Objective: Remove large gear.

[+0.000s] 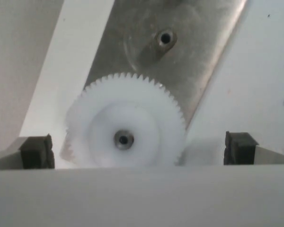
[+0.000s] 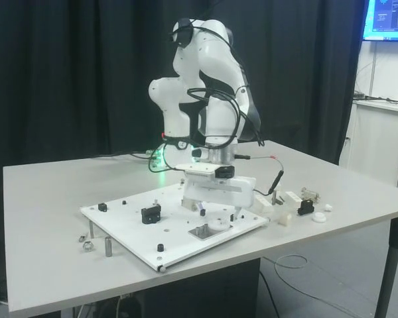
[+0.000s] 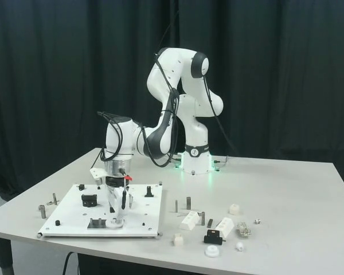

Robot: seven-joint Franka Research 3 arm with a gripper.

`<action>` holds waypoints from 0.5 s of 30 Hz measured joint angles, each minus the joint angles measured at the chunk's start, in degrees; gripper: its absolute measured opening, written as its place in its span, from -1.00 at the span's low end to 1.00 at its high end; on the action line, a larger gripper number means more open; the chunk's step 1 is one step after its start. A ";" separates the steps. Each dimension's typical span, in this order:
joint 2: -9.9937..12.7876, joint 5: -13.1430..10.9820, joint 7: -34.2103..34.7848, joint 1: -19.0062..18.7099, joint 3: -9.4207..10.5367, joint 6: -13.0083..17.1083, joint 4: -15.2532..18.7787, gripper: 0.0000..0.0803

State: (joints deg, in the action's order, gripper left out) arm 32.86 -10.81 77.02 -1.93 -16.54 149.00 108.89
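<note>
The large white gear [image 1: 128, 127] lies flat on a grey metal plate [image 1: 180, 52], with a small metal shaft end in its hub. My gripper [image 1: 138, 149] is open and straddles the gear, one black pad [image 1: 37, 152] on each side, apart from the teeth. In the first room view the gripper [image 2: 217, 212] hangs just above the gear [image 2: 219, 225] near the front corner of the white board [image 2: 126, 228]. The second room view shows the gripper [image 3: 116, 213] low over the gear [image 3: 116, 223] at the board's [image 3: 63, 229] front edge.
A black block [image 2: 150, 214] and small black pegs stand on the board. Loose nuts and a peg [image 2: 109, 245] lie on the table beside one end of the board. Several small white and black parts [image 3: 218, 229] are scattered on the table beyond the other end.
</note>
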 joint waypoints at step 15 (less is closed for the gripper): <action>0.74 0.00 -3.40 0.23 -0.27 -1.40 -1.20 0.99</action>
State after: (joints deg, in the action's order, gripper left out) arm 33.60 -10.81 73.62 -1.71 -16.81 147.60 107.69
